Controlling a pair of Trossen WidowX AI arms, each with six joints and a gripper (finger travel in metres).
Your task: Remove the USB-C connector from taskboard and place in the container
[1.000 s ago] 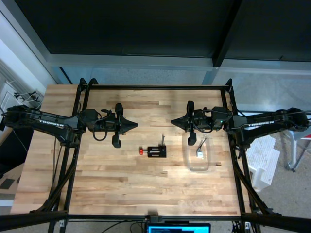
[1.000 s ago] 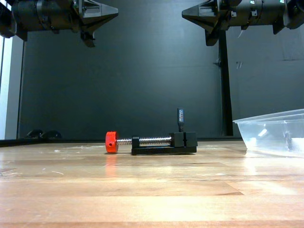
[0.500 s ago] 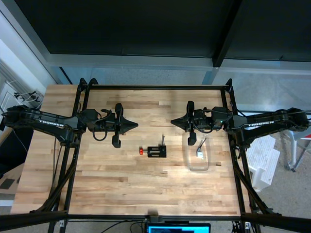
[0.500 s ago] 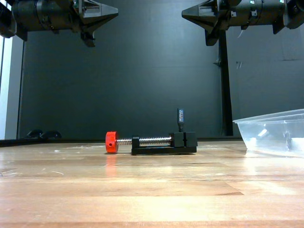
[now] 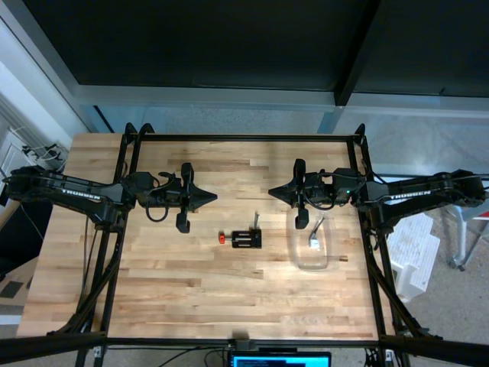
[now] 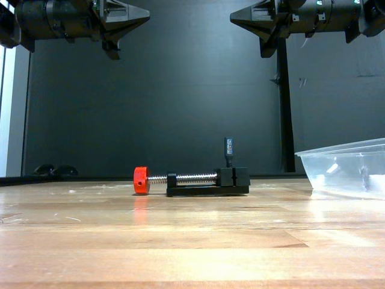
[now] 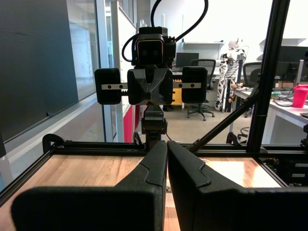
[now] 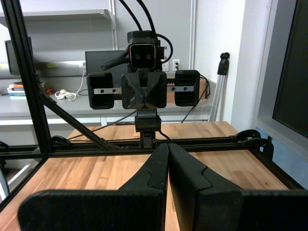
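The taskboard (image 5: pixel 246 238) is a small black vise with a red-orange knob (image 5: pixel 222 238), lying mid-table; a short dark post (image 6: pixel 228 150) stands up from its jaw. The USB-C connector (image 5: pixel 319 226), thin and pale with a short lead, lies inside the clear container (image 5: pixel 299 258) to the right of the taskboard. My left gripper (image 5: pixel 215 197) hovers high, left of and behind the taskboard, shut and empty. My right gripper (image 5: pixel 271 191) hovers high beside the container's far end, also shut and empty. In both wrist views the fingers (image 7: pixel 156 159) (image 8: pixel 159 161) press together.
A small white square piece (image 5: pixel 314 242) lies in the container next to the connector. The container's wall (image 6: pixel 343 165) shows at the right in the low view. A black frame (image 5: pixel 244 138) runs along the table's far and side edges.
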